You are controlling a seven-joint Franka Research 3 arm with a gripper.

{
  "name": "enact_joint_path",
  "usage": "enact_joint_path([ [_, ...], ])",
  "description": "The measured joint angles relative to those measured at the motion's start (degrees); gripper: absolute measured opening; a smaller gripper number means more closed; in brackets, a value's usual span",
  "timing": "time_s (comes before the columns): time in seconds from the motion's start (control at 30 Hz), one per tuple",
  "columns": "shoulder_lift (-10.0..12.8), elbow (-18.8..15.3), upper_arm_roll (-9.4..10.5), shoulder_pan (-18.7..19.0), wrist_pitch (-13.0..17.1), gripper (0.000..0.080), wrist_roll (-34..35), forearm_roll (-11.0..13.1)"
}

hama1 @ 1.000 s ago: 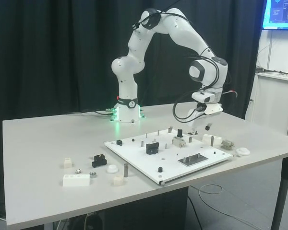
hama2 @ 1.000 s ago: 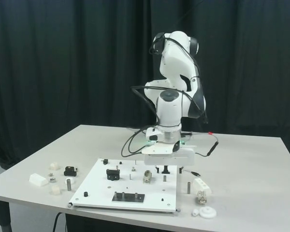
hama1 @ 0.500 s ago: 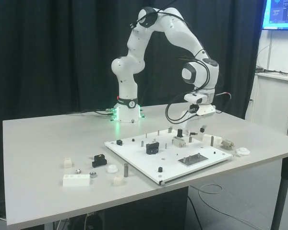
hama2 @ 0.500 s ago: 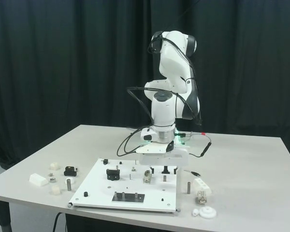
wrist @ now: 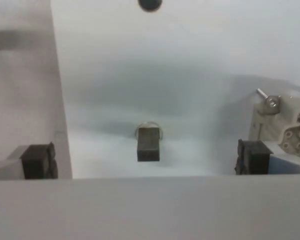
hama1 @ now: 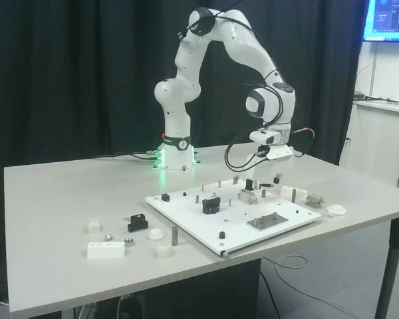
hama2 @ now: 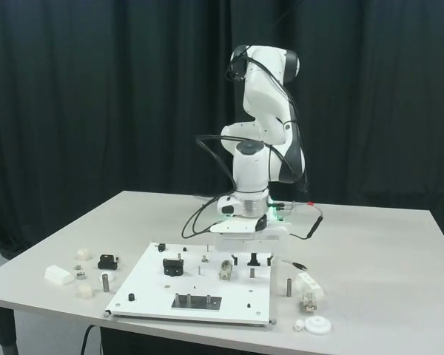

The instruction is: Remove square peg 3.

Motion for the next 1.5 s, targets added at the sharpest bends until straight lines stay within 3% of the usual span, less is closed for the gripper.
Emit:
enact_joint_path([
  [1.07, -0.5, -4.8, 1.67, 0.0, 6.4, 0.08, 3.9, 0.2],
  [1.5, 1.2, -5.3, 2.47, -0.1, 9.4, 0.08, 3.9, 0.6],
])
